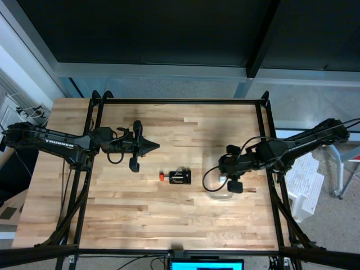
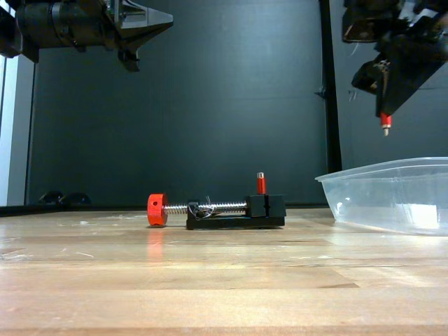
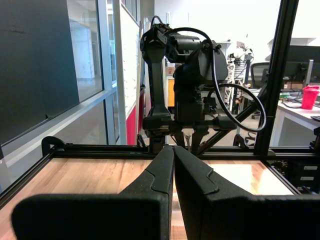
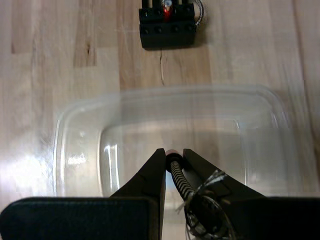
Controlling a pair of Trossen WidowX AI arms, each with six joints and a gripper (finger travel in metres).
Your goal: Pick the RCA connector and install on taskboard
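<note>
The RCA connector [image 2: 385, 124] is a tiny piece with a red collar and a pale tip. It hangs from my right gripper [image 2: 383, 112], which is shut on it well above the clear plastic tray [image 2: 392, 192]. In the right wrist view the connector [image 4: 172, 153] shows between the closed fingers of the right gripper [image 4: 170, 156], with a striped lead trailing behind it. The taskboard [image 1: 176, 177] is a small black block with a red-orange knob [image 2: 157, 209], a silvery screw and a red upright peg [image 2: 260, 183]. It lies mid-table, left of the tray. My left gripper [image 1: 153, 147] is shut and empty, held high to the left of the taskboard.
The clear tray [image 1: 225, 194] sits on the wooden table right of the taskboard [image 4: 167, 22], directly under the right gripper [image 1: 225, 175]. A black frame runs along the table edges. From the left wrist view the left gripper [image 3: 173, 152] faces the right arm [image 3: 192, 70].
</note>
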